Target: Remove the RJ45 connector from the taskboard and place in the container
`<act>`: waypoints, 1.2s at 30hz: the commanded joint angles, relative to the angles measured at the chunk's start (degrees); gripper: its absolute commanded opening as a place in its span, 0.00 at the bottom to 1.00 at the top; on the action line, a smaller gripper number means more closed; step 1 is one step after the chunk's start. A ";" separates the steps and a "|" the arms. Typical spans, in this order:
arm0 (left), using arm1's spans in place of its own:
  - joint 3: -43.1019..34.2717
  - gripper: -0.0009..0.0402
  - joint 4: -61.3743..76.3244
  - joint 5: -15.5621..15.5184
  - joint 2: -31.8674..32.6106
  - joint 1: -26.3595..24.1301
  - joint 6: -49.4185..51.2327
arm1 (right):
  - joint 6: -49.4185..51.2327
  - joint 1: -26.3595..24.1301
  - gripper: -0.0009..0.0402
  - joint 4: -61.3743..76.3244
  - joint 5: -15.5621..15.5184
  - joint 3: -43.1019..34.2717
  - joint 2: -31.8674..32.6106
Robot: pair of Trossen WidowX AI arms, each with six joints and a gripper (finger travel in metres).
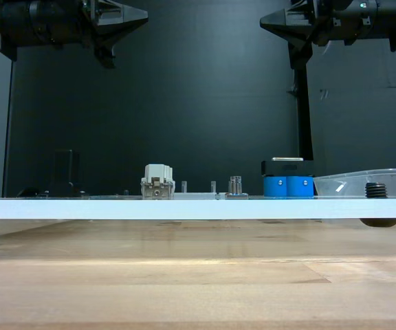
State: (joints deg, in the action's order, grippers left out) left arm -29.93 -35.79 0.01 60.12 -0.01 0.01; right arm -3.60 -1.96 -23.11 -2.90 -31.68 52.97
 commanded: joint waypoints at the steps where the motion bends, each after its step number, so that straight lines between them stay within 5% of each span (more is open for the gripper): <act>1: -0.02 0.02 -0.02 0.00 0.00 0.02 0.00 | 0.02 0.15 0.02 3.28 -1.70 -1.33 -0.13; 7: -0.02 0.02 -0.02 0.00 0.00 0.00 0.00 | 0.02 1.42 0.02 22.82 0.83 -8.04 -0.09; 19: -0.02 0.02 -0.02 0.00 0.00 0.02 0.00 | -6.27 14.51 0.02 56.94 7.50 -20.52 1.27; 33: -0.02 0.02 -0.02 0.00 0.00 0.00 0.00 | -14.03 26.05 0.02 69.64 8.09 -24.30 4.83; 36: -0.02 0.02 -0.02 0.00 -0.02 0.00 0.00 | -16.20 28.15 0.02 72.30 10.34 -25.24 6.40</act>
State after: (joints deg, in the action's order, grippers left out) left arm -29.93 -35.81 -0.01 60.12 -0.01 0.03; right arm -19.00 25.32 48.05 6.37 -56.40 58.65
